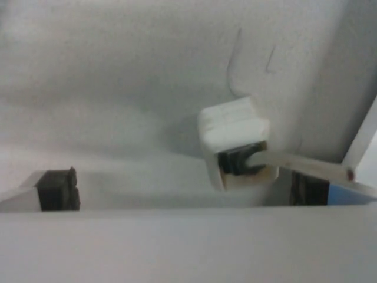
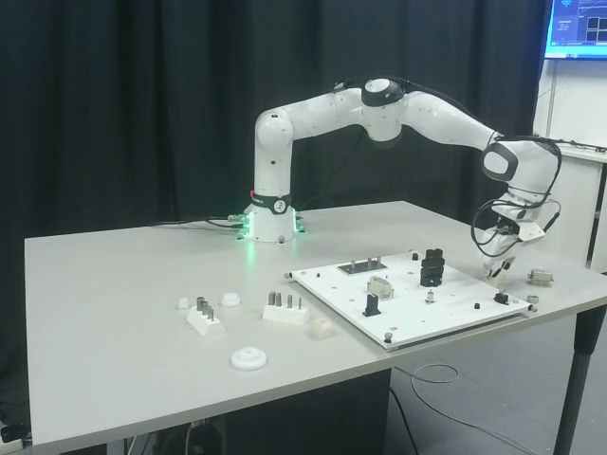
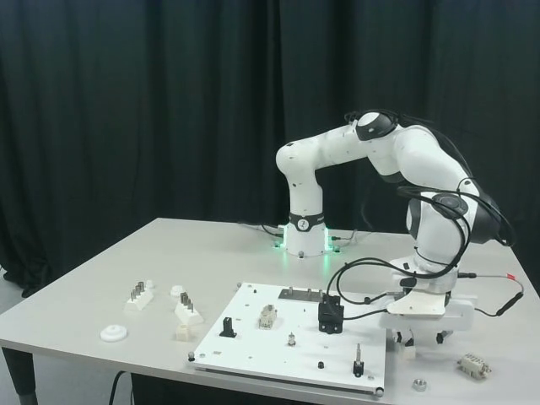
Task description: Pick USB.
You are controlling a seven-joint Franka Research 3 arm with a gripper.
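While my gripper (image 3: 408, 344) hangs over the grey table (image 2: 114, 284), its fingers spread, a small white USB block (image 1: 234, 141) seemingly lies between them.

No text, label, brand or number can be read in any of the three views. The screen (image 2: 576, 28) at the upper corner of the first room view carries rows of lettering (too small to make out). The white board (image 2: 410, 305) on the table, the arm (image 3: 403, 160) and the white block (image 1: 234, 137) under the wrist bear no legible marking.
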